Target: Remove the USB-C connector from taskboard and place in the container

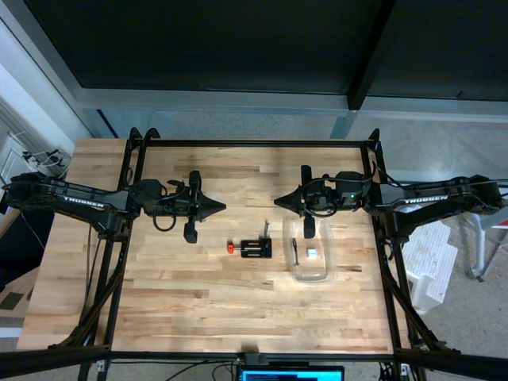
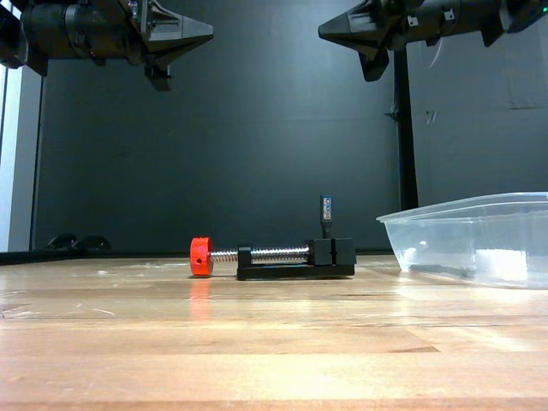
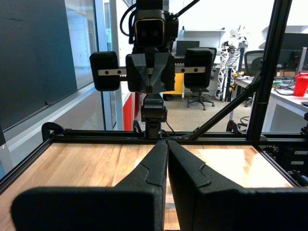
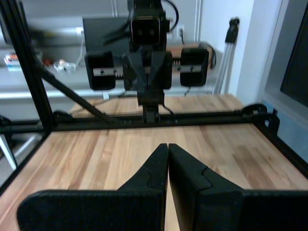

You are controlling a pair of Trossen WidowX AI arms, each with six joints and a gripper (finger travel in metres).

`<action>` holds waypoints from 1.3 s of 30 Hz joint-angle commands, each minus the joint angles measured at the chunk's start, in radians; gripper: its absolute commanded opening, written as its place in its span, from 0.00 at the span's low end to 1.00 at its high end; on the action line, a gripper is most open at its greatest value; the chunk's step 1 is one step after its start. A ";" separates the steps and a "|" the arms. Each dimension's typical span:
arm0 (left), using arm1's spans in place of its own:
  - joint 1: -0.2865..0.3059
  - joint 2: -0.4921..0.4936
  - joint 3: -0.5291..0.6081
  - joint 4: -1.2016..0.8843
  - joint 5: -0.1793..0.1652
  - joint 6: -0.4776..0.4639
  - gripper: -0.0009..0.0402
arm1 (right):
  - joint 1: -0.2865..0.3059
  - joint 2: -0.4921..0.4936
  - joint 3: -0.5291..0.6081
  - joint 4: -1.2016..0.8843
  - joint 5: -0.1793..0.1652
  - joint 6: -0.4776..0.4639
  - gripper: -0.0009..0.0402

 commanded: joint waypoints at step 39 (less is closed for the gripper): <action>0.000 0.000 0.000 0.000 0.000 0.000 0.02 | -0.009 0.001 -0.146 0.263 -0.033 0.030 0.02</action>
